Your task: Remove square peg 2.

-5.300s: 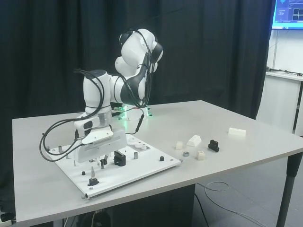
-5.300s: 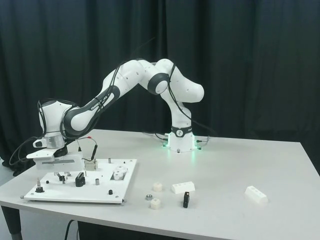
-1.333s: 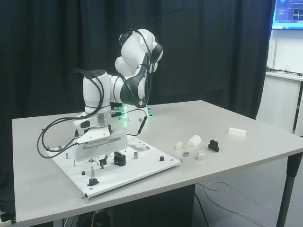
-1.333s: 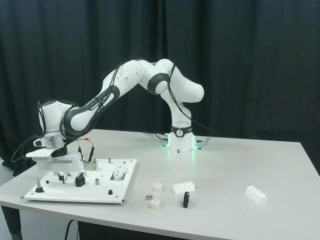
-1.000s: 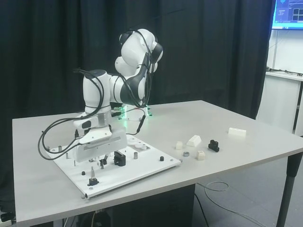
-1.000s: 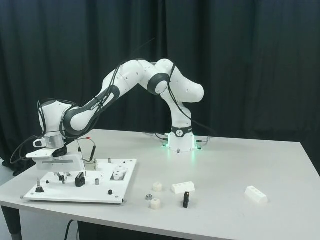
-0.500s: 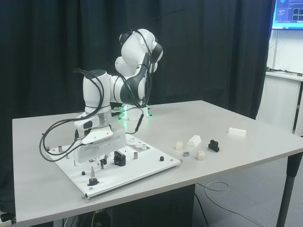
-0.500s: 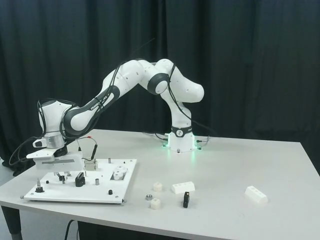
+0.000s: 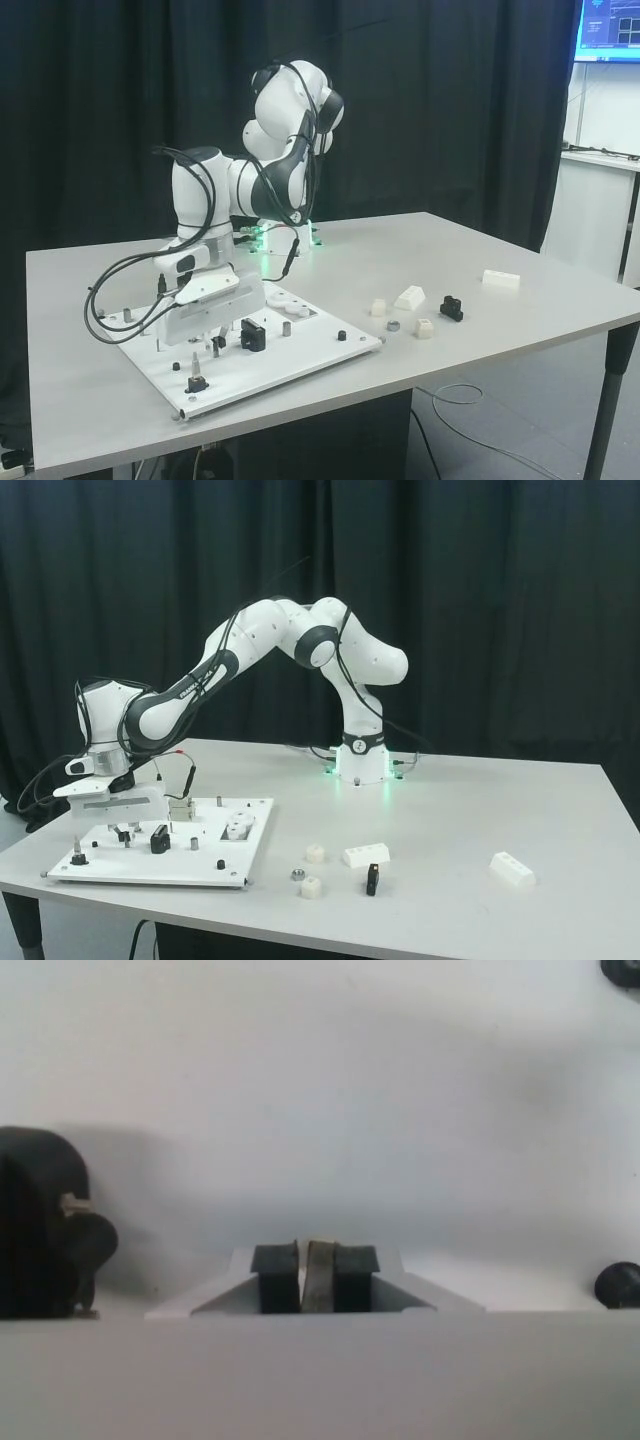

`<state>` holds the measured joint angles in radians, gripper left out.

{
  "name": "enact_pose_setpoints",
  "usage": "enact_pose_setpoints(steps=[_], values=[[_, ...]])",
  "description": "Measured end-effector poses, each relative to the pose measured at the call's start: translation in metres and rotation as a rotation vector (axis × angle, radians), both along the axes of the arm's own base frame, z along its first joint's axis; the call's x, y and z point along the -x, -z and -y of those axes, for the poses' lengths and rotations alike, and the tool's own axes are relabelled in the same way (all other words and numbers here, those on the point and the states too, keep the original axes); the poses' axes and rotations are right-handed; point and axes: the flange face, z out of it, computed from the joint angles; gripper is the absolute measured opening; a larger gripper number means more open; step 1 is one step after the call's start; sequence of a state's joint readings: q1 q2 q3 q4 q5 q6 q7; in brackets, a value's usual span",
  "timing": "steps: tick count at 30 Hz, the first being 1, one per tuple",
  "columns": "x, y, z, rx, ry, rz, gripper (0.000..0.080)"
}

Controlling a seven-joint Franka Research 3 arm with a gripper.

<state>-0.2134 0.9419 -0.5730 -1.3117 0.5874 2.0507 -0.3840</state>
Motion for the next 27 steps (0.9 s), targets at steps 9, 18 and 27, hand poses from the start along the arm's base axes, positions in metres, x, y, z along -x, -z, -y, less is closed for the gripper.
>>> enact_pose_setpoints(steps=[9, 18, 27], values=[[0.0023, 0.0003, 0.0015, -0.012, -0.009, 0.016, 0.0065], [0.0043, 0.0001, 0.0023, -0.018, -0.017, 0.029, 0.0065], [0.0045, 0.0003, 0.002, -0.019, -0.019, 0.032, 0.0065]])
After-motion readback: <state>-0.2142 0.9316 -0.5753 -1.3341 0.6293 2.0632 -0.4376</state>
